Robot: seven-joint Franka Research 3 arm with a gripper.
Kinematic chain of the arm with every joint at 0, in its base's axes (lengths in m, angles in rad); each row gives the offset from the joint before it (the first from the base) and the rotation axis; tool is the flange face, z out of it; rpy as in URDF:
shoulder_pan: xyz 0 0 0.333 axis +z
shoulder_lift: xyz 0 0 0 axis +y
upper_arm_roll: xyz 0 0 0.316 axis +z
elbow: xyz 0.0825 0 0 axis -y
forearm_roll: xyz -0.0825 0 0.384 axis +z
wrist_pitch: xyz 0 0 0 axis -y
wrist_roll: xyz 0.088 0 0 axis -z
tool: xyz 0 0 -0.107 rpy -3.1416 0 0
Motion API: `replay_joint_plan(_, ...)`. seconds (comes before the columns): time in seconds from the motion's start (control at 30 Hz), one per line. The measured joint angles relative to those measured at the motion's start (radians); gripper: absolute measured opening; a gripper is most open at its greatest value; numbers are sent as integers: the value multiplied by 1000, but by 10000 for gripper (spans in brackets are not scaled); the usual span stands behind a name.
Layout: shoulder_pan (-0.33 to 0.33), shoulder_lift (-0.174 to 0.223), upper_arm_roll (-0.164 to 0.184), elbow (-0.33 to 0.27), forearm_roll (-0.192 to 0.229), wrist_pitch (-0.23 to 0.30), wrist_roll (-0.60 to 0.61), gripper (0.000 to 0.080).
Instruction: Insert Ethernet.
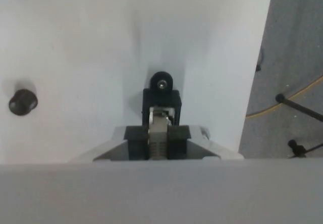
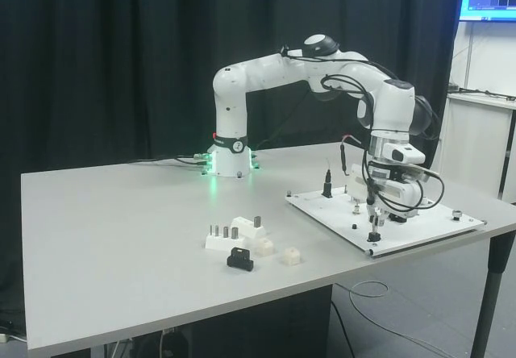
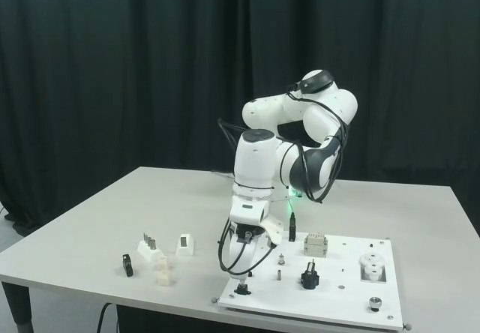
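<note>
In the wrist view my gripper is shut on a grey Ethernet plug, one black finger on each side of it. The plug's tip sits at the opening of a black socket block that stands on the white board. From the first room view the gripper hangs just above that black socket near the board's front corner. The second room view shows the gripper directly over the socket; the plug itself is too small to make out there.
The board also carries a black knob, a grey connector block, a white round socket and thin upright pins. White holders and a black piece lie on the grey table. The board's edge lies close to the table's front edge.
</note>
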Motion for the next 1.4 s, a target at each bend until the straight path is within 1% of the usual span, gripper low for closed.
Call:
replay_joint_plan(0.7,7,7,0,-3,-1,15,2,73)
replay_joint_plan(1.17,31,9,1,-32,-1,45,11,73)
replay_joint_plan(1.4,38,9,10,-46,-1,75,11,73)
